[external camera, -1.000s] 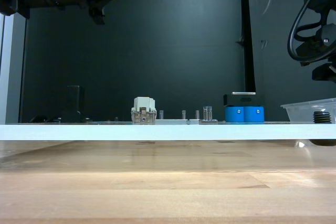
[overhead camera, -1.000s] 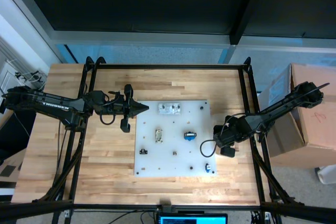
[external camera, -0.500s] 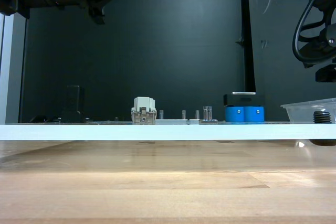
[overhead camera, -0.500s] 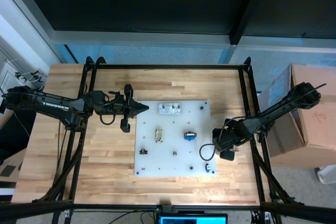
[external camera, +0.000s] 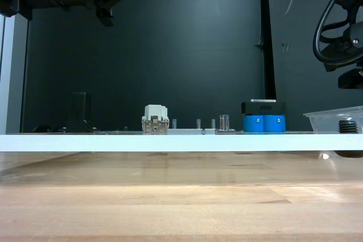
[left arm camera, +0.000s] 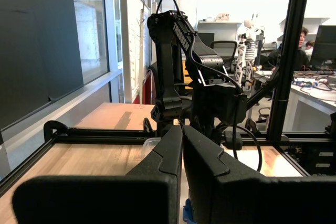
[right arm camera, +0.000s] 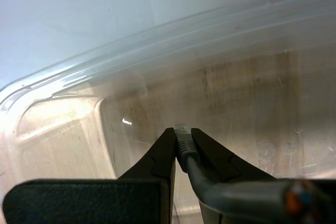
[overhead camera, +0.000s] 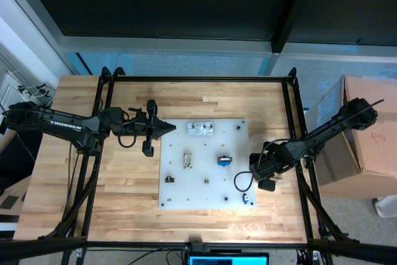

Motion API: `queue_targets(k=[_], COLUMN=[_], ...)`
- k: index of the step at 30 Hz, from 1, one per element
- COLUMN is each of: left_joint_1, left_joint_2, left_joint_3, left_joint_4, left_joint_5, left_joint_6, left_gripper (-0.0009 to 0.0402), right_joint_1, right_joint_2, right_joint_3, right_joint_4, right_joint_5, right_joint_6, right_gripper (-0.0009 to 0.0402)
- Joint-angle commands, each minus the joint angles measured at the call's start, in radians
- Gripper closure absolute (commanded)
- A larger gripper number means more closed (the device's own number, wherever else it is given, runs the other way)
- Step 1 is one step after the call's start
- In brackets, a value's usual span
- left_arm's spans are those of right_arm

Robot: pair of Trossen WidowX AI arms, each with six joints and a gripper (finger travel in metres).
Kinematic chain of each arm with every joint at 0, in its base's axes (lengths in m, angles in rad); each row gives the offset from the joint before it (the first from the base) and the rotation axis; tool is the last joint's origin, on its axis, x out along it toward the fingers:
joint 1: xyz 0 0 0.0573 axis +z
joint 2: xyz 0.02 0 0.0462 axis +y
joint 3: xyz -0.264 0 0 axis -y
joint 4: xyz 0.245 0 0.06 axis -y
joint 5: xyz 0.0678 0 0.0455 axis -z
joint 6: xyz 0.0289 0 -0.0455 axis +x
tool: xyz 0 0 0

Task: Remove the RJ45 connector from the taskboard and place in the container

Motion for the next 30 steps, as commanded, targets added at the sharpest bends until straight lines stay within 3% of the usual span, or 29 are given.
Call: queue_targets(k=[1, 26, 30], left_joint_1=[0.0, 0.0, 0.0], left_joint_2=[0.0, 0.0, 0.0], left_joint_3=[0.0, 0.0, 0.0], left_joint_4=[0.0, 0.0, 0.0], left_joint_5=[0.0, 0.0, 0.0], left_joint_6=[0.0, 0.0, 0.0], left_gripper=[0.0393, 0.0393, 0.0393], right_joint_1=[0.0, 0.001, 0.001], right_joint_2=[0.0, 0.0, 0.0], right_joint_3=[0.0, -0.002, -0.002], right_joint_4=[0.0, -0.003, -0.002], right_joint_5=[0.0, 0.002, 0.006], right_joint_6=[0.0, -0.001, -0.002], right_gripper=[0.0393, 0.0393, 0.0368])
